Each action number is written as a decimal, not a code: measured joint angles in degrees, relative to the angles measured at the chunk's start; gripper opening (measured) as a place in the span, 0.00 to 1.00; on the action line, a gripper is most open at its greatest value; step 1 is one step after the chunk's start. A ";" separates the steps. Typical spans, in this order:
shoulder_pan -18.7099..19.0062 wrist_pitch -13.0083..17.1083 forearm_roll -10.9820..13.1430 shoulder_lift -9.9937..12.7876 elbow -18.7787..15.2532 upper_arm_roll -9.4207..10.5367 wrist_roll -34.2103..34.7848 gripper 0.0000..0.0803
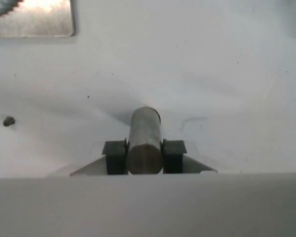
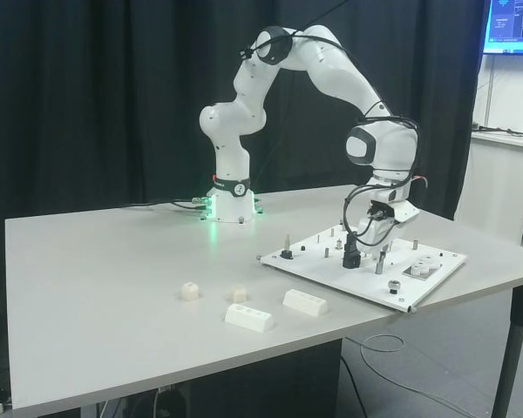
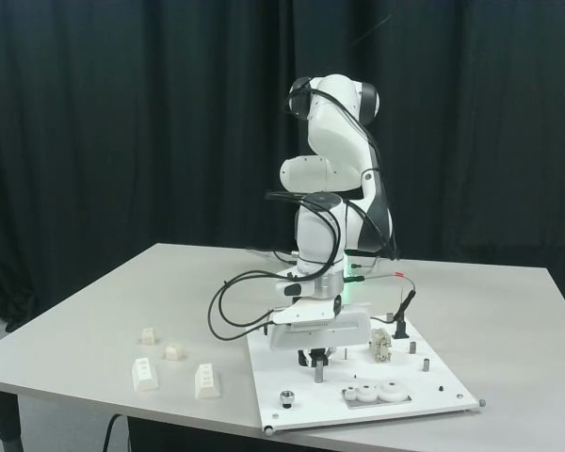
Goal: Insert round peg 4.
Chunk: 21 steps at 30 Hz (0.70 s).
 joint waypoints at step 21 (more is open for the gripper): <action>0.02 0.68 -0.21 0.29 -0.33 0.00 -1.57 0.19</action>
